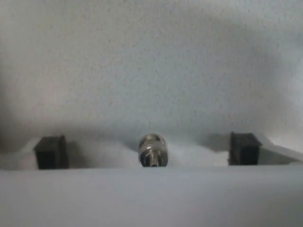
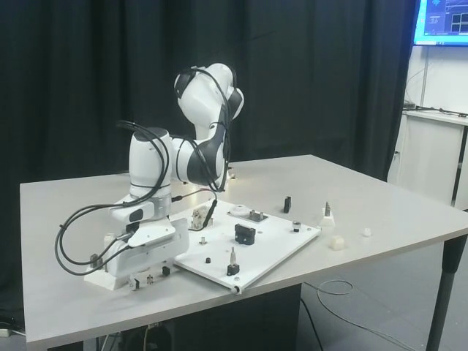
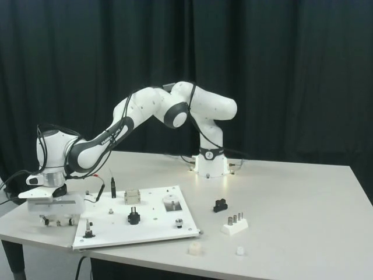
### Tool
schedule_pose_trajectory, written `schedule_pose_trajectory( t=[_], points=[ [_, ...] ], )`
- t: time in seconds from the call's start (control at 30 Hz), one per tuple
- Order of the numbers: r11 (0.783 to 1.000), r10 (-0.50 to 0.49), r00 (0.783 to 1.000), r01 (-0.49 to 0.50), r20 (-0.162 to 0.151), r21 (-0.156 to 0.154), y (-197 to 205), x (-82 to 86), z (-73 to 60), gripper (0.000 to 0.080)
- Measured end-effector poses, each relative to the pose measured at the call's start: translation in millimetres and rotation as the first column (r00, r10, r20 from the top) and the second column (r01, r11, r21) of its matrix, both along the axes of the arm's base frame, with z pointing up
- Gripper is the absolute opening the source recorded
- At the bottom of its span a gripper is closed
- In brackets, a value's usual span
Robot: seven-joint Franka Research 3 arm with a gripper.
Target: Pick BNC.
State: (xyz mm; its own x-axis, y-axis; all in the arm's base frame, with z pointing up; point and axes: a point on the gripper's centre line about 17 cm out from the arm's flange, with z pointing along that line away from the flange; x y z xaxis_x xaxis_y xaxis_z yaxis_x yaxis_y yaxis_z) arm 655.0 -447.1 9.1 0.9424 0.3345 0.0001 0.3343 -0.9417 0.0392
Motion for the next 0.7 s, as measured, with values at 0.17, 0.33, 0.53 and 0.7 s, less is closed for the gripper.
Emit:
schedule_pose_trajectory(
  t=[0.17, 0.33, 0.53, 0.7],
  points=[
    [1.0, -0.002, 1.0, 0.002, 0.006, -0.001, -0.3, 1.3, -3.3, 0.0686],
    [1.0, -0.005, 1.0, 0.005, 0.01, 0.0, 0.2, 2.4, -4.2, 0.0686],
    [1.0, -0.005, 1.0, 0.005, 0.01, 0.0, 0.2, 2.7, -4.4, 0.029],
    [1.0, -0.005, 1.0, 0.005, 0.01, 0.0, 0.1, 2.6, -4.2, 0.0125]
  ],
)
